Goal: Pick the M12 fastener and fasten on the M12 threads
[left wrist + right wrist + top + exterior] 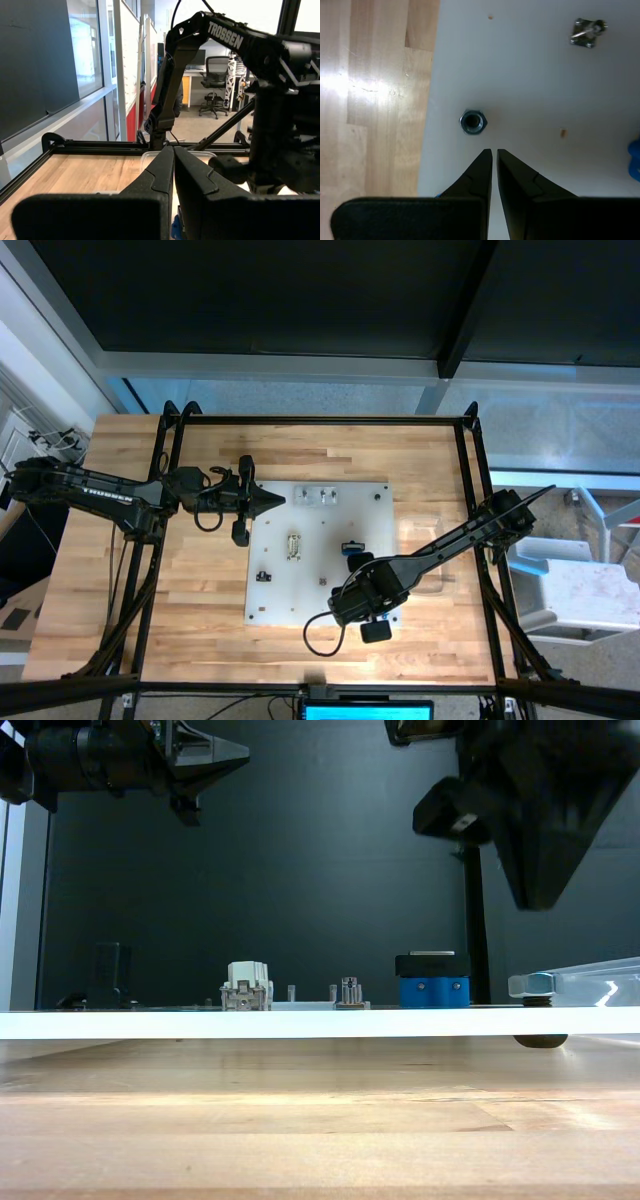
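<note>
We are logging: small silver hexagonal nut [473, 121] sitting on black ribbed stud [541, 1003]; right gripper [494, 151] hovering above, jaws together, empty; left gripper [173, 148] hanging aside, jaws together.

Bright overhead light throws glare on the wooden table [340, 82]; the low view looks dim and shadowed.

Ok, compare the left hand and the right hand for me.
The left hand lies level over the board's far left edge; the right hand points down over its near right. The nut, on its stud, sits just past the right hand's tips, far from the left hand. Both are shut and empty.
</note>
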